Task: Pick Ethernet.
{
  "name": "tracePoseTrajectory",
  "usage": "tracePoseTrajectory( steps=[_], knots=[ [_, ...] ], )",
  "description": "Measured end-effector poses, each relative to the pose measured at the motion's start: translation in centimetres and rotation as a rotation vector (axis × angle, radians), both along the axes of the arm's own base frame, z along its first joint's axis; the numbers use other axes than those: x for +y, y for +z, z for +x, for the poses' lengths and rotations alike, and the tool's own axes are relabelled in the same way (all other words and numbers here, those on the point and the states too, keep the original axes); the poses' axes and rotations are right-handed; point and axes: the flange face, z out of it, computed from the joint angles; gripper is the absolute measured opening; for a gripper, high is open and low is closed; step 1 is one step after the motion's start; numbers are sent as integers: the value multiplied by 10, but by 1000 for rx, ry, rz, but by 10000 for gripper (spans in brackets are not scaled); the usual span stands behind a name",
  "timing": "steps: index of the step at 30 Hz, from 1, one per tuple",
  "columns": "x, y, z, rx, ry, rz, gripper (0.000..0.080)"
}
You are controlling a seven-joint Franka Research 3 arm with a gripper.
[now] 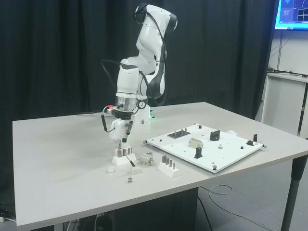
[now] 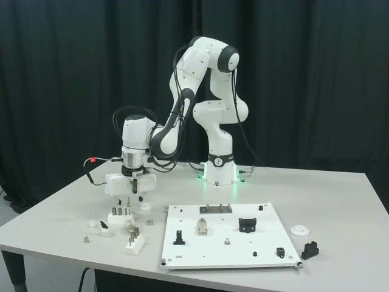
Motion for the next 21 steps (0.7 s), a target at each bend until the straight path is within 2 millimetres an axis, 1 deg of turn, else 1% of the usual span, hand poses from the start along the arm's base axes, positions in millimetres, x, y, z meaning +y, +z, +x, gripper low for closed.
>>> tracePoseTrajectory(
  steps=[4,5,12,14,19,20,21],
  knots=[
    [1,0,0,-6,-8,2,800],
    [1,0,0,-7,-9,2,663],
    [2,0,0,-14,-15,4,663],
    [3,0,0,-13,-7,4,341],
    [4,-1,0,-10,-2,5,341],
    [4,-1,0,-10,-2,5,139],
    [4,-1,0,-10,-2,4,139]
  ],
)
